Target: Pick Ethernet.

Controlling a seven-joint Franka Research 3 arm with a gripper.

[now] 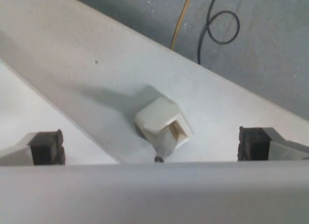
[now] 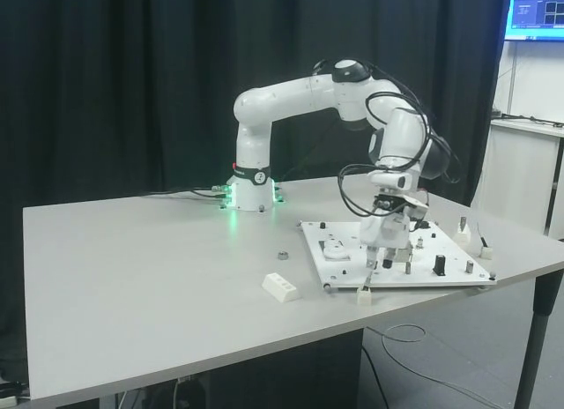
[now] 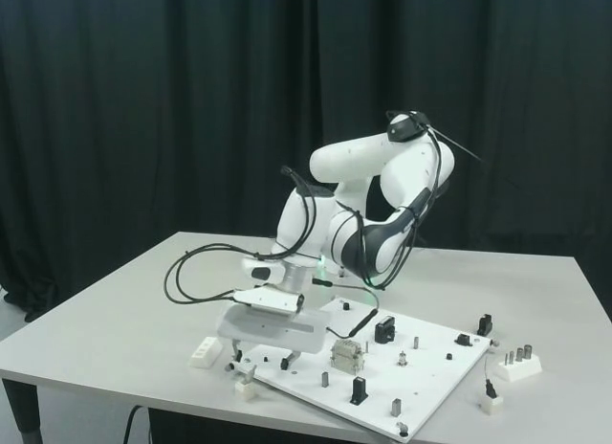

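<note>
The Ethernet piece [image 1: 161, 123] is a small white block with an open socket face. It lies on the grey table [image 1: 96, 45] just off the front edge of the white board [image 1: 24, 113]. In the room views the same block [image 2: 363, 294] [image 3: 247, 388] sits at the board's front corner. My gripper [image 1: 150, 146] hangs a little above it and is open, its black fingertips [image 1: 47, 147] spread wide on either side of the block with nothing held. From the side, the gripper [image 2: 385, 261] [image 3: 260, 360] is low over the board's front edge.
A second, longer white block [image 2: 282, 286] [image 3: 206, 351] lies on the table beside the board. The board [image 2: 348, 268] [image 3: 430, 367] carries several small black and grey fixtures. The table edge is close to the Ethernet piece, and cables [image 1: 217, 26] lie on the floor beyond it.
</note>
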